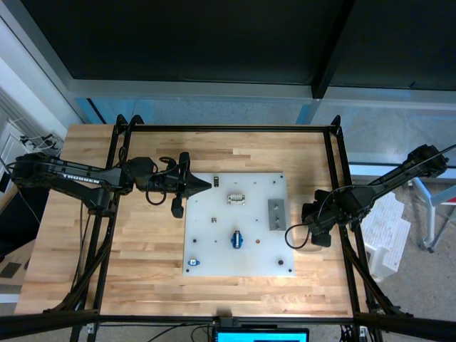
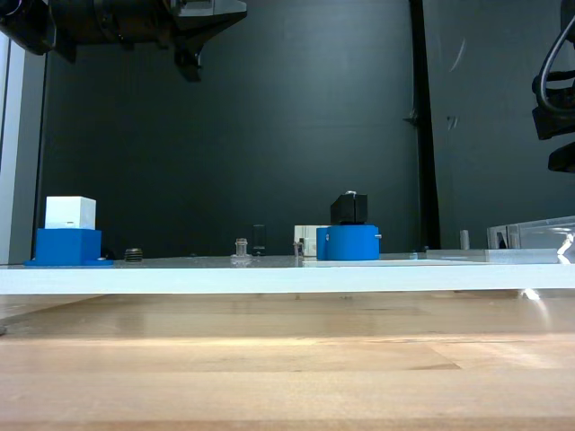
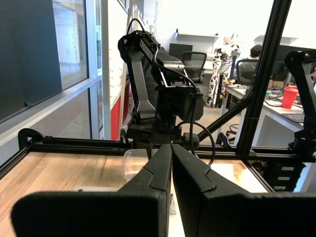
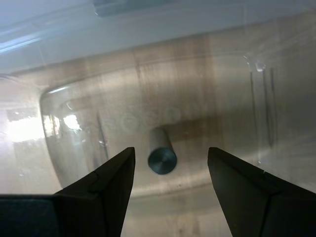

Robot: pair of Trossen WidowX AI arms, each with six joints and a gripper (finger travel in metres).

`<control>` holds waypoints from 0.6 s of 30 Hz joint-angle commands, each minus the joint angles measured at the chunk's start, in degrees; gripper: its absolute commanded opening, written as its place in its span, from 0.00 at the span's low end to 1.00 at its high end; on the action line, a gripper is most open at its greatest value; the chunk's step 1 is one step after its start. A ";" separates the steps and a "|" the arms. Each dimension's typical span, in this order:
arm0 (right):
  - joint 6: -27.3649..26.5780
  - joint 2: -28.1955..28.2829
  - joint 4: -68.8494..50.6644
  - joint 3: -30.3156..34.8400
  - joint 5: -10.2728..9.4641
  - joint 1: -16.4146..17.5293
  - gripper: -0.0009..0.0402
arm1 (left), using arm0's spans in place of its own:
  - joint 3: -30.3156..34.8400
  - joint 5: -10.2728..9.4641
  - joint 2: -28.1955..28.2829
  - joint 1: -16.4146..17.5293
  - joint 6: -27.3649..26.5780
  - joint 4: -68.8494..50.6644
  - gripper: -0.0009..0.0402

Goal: Pick the 16mm cylinder and install on the taskboard

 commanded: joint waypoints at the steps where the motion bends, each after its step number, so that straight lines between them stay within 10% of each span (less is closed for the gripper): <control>1: -0.02 -0.02 1.14 -0.63 -0.52 0.11 0.49 | 0.02 0.00 0.00 0.00 0.00 0.00 0.02; 18: -0.04 -0.02 2.71 -1.86 -0.81 0.22 0.22 | 0.02 0.00 0.00 0.02 0.00 0.02 0.02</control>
